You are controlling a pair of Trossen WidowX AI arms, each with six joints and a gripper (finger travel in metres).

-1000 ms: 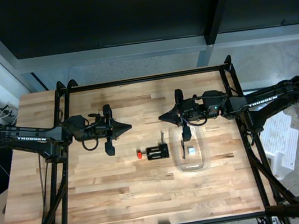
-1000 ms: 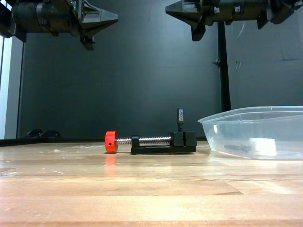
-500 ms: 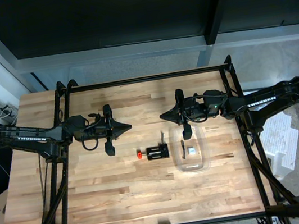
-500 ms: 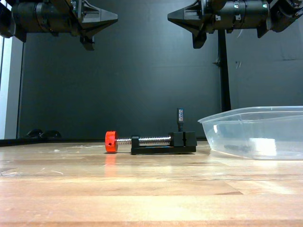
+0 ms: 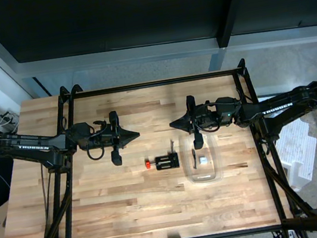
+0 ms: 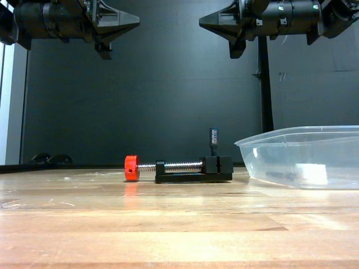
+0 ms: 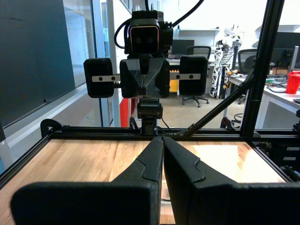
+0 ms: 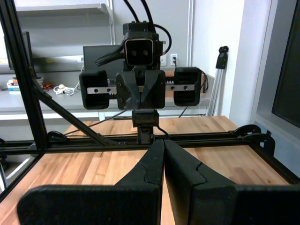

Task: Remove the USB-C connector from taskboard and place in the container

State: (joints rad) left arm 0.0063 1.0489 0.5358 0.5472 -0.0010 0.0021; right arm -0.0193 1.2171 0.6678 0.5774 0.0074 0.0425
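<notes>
USB-C connector (image 6: 213,138) upright in taskboard (image 6: 193,170), well below raised left gripper (image 6: 137,21), right gripper (image 6: 201,23); all fingers (image 7: 151,161) together.

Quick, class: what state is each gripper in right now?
Left gripper: shut, empty, high over the table, left of the taskboard.
Right gripper: shut, empty, high over the table, near the container.

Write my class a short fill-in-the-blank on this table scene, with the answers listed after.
The left tool and right tool hang high above the table, fingers ____.
The taskboard's knob is at its ____ end.
In the container, beside the connector, lies a small ____ piece.
Answers: shut; left; white.
</notes>
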